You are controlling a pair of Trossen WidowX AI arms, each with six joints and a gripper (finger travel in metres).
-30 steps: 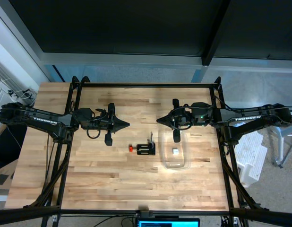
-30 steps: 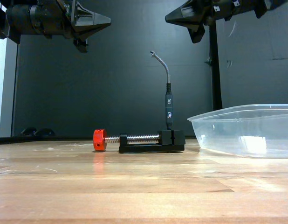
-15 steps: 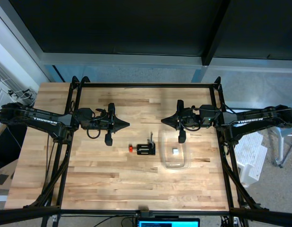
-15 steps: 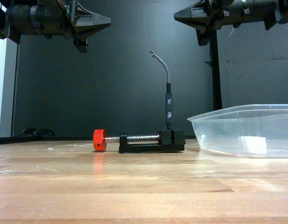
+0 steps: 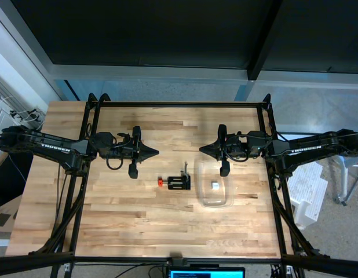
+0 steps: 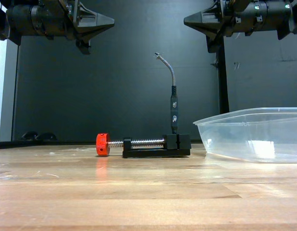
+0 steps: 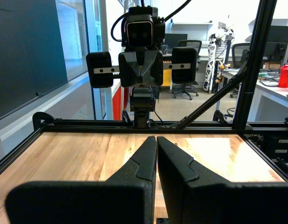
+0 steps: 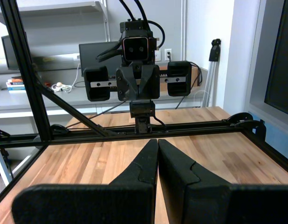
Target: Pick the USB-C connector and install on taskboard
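USB-C connector (image 6: 173, 109): slim dark piece standing upright on the block end of the taskboard (image 6: 155, 145). A braided tail curves off its top toward the left of the low view. From above it shows only as a thin sliver (image 5: 184, 171).
Taskboard: black block near the middle of the bench (image 5: 109, 220), lying flat, with its threaded rod and orange-red knob (image 6: 102, 144) at the 9 o'clock end. The connector is at the 3 o'clock end.
Open room: bare bench wood at 6, 9 and 12 o'clock of the taskboard (image 5: 179, 183). The low view shows open air above the connector's tail, between the two pincers.
Clear plastic tray (image 6: 249, 134): at 3 o'clock of the taskboard, just beside it and apart, closing that side. A white square piece (image 5: 214, 185) lies inside.
Left pincer (image 7: 156, 138): clenched on nothing, fingers pressed flat together. It hangs high at 10 o'clock of the taskboard, pointing inward.
Right pincer (image 8: 157, 140): clenched on nothing. It hangs high at 1 o'clock of the taskboard, over the far end of the tray, tip facing the left pincer.
Frame (image 5: 176, 105): black rails along the bench edges.
Screen (image 5: 206, 272): lit blue, at the bench's near edge, at 6 o'clock.
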